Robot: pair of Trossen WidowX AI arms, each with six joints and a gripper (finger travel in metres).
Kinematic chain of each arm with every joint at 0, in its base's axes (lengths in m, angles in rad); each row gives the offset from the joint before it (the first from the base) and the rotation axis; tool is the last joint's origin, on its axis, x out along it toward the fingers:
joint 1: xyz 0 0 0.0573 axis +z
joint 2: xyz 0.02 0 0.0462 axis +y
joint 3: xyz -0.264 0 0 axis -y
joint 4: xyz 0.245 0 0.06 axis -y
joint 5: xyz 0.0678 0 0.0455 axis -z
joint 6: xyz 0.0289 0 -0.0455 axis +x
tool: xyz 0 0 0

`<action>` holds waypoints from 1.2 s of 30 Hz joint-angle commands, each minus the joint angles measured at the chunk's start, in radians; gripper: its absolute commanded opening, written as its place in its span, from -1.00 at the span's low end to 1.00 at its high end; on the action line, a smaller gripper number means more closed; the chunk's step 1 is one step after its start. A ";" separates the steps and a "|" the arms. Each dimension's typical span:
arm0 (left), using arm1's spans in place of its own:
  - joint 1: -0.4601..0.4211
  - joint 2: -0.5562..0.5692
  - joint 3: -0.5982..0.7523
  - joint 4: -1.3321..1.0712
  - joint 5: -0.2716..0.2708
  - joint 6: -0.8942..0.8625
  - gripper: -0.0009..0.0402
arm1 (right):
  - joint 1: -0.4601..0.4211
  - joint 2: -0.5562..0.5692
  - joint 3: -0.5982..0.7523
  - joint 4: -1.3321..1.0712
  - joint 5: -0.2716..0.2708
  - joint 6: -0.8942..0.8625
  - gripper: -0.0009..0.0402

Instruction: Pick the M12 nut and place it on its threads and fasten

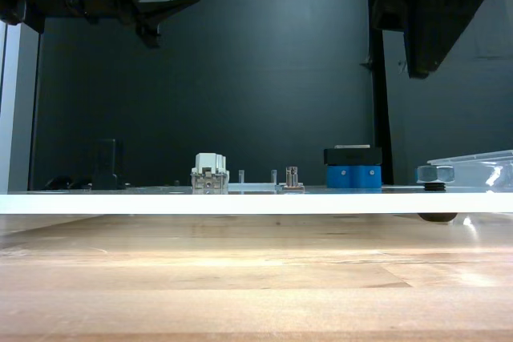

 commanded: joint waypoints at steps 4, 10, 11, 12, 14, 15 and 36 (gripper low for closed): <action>0.000 0.000 0.000 0.000 0.000 0.000 -0.96 | 0.002 0.001 -0.019 0.020 0.010 -0.009 -0.84; 0.000 0.000 0.000 0.000 0.000 0.000 -0.96 | -0.001 0.016 -0.042 0.019 -0.046 -0.103 -0.97; 0.000 0.000 0.000 0.000 0.000 0.000 -0.96 | -0.002 0.027 -0.042 0.021 -0.071 -0.109 -0.96; 0.000 0.000 0.000 0.000 0.000 0.000 -0.96 | -0.005 0.041 -0.042 0.024 -0.098 -0.111 -0.95; 0.000 0.000 0.000 0.000 0.000 0.000 -0.96 | -0.011 0.064 -0.042 0.024 -0.137 -0.113 -0.96; 0.000 0.000 0.000 0.000 0.000 0.000 -0.96 | -0.014 0.077 -0.042 0.025 -0.151 -0.112 -0.95; 0.000 0.000 0.000 0.000 0.000 0.000 -0.96 | -0.035 0.125 -0.071 0.045 -0.095 -0.130 -0.96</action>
